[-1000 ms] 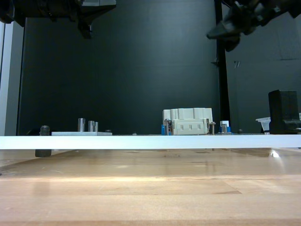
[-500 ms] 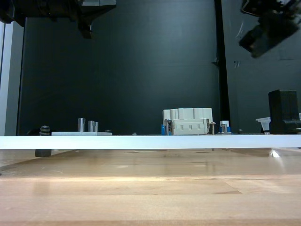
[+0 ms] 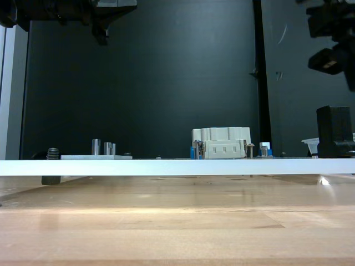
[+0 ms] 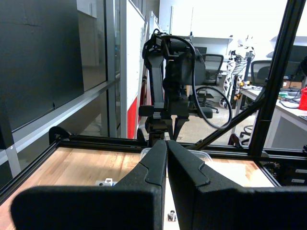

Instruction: Pick the 16mm bar and install on taskboard

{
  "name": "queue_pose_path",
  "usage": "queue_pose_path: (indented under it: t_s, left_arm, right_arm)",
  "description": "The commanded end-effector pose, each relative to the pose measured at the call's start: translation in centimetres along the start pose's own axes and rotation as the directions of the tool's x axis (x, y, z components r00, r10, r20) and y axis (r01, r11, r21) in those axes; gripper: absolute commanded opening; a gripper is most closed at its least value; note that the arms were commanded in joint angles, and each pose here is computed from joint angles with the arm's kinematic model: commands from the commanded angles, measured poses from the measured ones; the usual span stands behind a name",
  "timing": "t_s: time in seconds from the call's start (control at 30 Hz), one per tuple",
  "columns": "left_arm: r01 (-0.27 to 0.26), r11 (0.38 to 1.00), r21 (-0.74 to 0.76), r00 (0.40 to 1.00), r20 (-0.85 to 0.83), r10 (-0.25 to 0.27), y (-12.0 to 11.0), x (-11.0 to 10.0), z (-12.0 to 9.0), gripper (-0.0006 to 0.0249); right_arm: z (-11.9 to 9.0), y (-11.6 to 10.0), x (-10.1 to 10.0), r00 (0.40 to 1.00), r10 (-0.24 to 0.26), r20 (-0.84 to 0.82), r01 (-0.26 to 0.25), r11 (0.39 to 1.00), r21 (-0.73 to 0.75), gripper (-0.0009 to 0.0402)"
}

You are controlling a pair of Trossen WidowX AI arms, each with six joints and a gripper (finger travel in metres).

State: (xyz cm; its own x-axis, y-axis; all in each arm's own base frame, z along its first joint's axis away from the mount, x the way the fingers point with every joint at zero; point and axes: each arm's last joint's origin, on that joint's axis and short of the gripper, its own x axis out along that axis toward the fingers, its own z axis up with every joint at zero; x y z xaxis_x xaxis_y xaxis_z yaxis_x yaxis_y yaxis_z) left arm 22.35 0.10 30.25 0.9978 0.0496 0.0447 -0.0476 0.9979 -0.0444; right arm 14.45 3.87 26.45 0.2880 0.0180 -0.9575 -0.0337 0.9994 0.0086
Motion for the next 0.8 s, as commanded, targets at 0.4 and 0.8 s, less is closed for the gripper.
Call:
queue_pose_path:
  t_s: [0.4, 0.8]
  left_arm:
    - [0.0, 1.0, 0.0, 1.0, 0.0, 0.0, 0.0, 0.0, 0.0, 0.0]
    - [0.0, 1.0, 0.0, 1.0, 0.0, 0.0, 0.0, 0.0, 0.0, 0.0]
  right_arm:
    - [0.1, 1.2, 1.3, 0.993, -0.021, -0.12, 0.024, 0.999, 0.029, 0.0138]
    - [-0.2, 1.5, 2.3, 0.992, -0.039, -0.116, 0.045, 0.998, 0.041, 0.021]
